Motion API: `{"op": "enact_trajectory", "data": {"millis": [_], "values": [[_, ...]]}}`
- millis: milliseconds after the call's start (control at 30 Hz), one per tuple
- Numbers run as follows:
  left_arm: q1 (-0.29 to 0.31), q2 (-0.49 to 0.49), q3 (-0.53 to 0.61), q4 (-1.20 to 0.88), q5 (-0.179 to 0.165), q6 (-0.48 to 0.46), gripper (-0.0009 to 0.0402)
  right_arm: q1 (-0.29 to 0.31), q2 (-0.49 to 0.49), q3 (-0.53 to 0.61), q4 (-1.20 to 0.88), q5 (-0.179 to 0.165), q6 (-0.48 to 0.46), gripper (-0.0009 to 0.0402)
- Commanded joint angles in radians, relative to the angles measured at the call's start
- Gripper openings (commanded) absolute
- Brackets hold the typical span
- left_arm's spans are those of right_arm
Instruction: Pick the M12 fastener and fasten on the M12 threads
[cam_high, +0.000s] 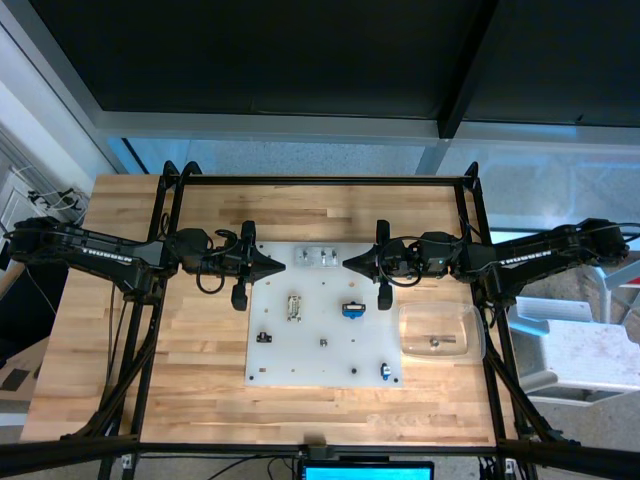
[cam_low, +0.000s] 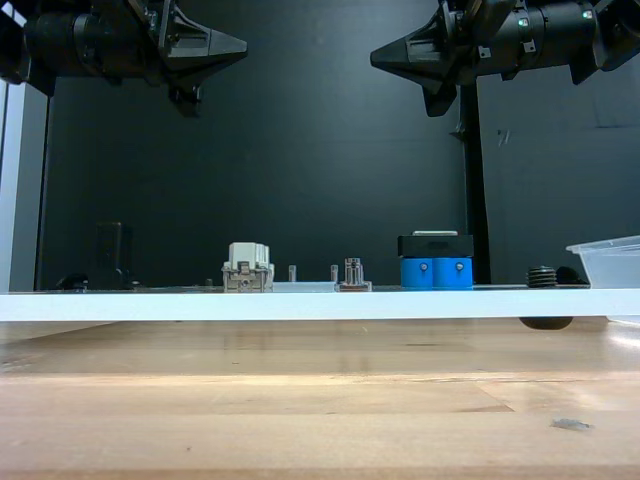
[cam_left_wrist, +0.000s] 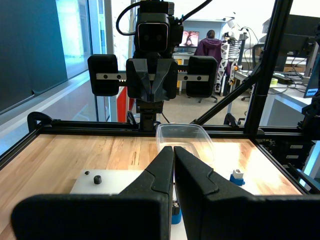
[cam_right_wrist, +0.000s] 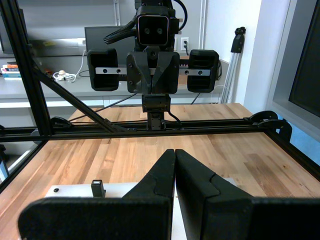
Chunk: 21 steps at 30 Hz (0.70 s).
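The M12 fastener is a tiny dark nut lying inside the clear tray to the right of the white board. The M12 threads are a short black stud on the board near its near right edge. The low view shows the stud's ribs bare. My left gripper hovers shut and holding nothing over the board's far left part. My right gripper hovers shut over the far middle, facing the left one. Both stand high above the board and far from nut and stud.
The board carries a blue connector, a beige connector, a silver post and a blue-tipped plug. A clear part lies between the gripper tips. A black frame rings the wooden table.
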Motion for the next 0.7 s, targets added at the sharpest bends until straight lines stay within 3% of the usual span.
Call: {"op": "enact_trajectory", "data": {"millis": [33,567,700], "values": [[0.0,0.0,0.0,0.0,0.0,0.0,0.0,0.0,0.0,0.0,0.001,0.0,0.004,0.0],[0.0,0.0,0.0,0.0,0.0,0.0,0.0,0.0,0.0,0.001,-0.004,0.001,0.01,0.0],[0.0,0.0,0.0,0.0,0.0,0.0,0.0,0.005,-0.004,0.043,-0.134,0.0,-0.021,0.0]]}}
